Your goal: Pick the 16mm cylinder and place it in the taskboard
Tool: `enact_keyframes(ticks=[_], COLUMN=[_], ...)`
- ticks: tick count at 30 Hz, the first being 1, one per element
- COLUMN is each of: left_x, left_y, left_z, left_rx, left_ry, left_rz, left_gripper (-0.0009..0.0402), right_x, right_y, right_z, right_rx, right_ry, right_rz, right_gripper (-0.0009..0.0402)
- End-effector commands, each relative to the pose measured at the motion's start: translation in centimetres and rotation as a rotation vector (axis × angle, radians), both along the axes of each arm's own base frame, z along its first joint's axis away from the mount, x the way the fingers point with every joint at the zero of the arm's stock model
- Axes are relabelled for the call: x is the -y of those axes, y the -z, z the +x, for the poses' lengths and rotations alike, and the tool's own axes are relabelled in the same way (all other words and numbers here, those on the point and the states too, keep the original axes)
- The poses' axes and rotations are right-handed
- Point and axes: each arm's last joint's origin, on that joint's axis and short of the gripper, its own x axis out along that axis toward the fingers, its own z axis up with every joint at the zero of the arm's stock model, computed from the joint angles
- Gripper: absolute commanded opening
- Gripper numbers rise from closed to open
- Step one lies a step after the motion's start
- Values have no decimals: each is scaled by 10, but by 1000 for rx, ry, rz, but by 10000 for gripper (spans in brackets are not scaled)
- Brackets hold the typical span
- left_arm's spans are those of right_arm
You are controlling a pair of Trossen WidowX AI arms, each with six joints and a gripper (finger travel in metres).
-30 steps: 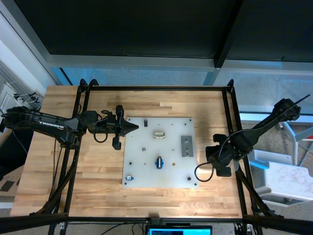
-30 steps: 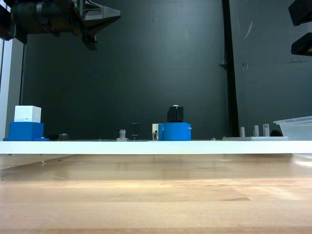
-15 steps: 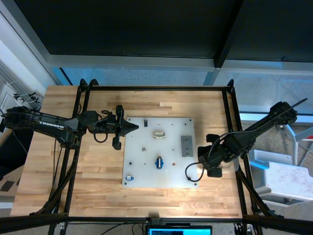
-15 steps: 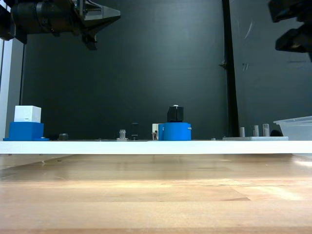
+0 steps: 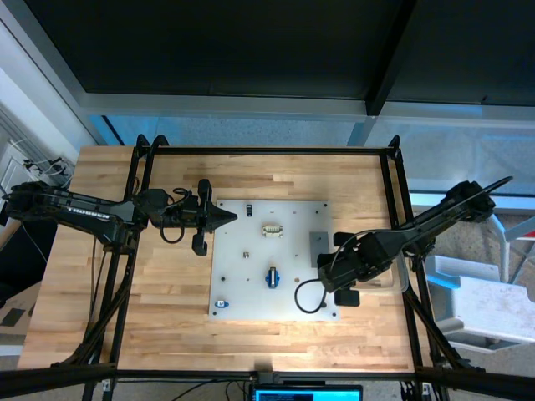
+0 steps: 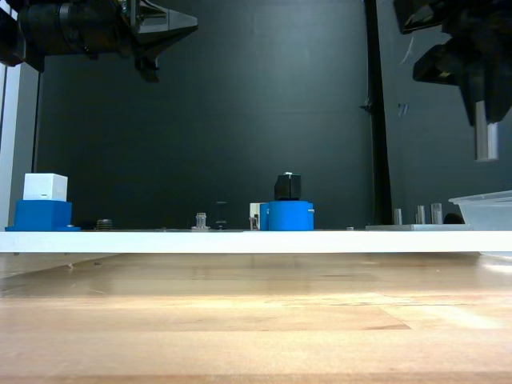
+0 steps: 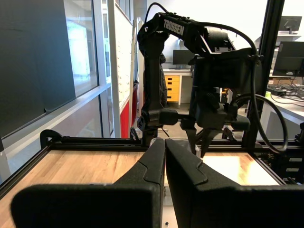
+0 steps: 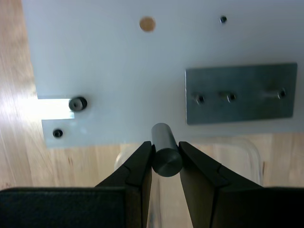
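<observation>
— Right, starting big: taskboard (image 5: 251, 284) lying flat on the wooden table (image 5: 167, 334), no peg added yet?

— Seems so. Looks like mid-carry: picked, not yet placed.

— And the left gripper (image 5: 224, 215)?

— Parked high over the board's left edge, fingers pressed together, holding nothing.

— Right gripper (image 8: 165, 146)?

— Clamped on the 16mm cylinder (image 8: 166, 159), hanging well above the board's right edge, close by the clear bin (image 6: 484, 210).

— Peg upright?

— Upright, lower end poking out below the fingers. Near the grey block (image 8: 240, 92), but well clear of it.

— Next move, then?

— Probably calls for travelling further in over the board, lining up square above the matching hole, then lowering slowly and letting go only once seated. Cannot tell which hole fits; possibly the round hole (image 8: 147, 23), though hard to judge against the peg's width.
</observation>
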Motion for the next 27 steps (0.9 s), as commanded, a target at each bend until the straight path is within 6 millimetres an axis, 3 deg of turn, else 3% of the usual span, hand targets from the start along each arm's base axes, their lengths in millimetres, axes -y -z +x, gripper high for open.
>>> enact_keyframes(ticks=[1,15,27], left_x=[0,0,0], left_y=[0,0,0], left_z=[0,0,0], left_rx=[0,0,0], left_ry=[0,0,0], left_rz=[0,0,0], left_gripper=[0,0,0], right_x=[-1,6,10], right_y=[2,6,24], right_z=[9,49,70], right_rx=[10,-7,-2], right_ry=[4,-7,-12], right_rz=[7,-4,37], right_gripper=[20,20,20])
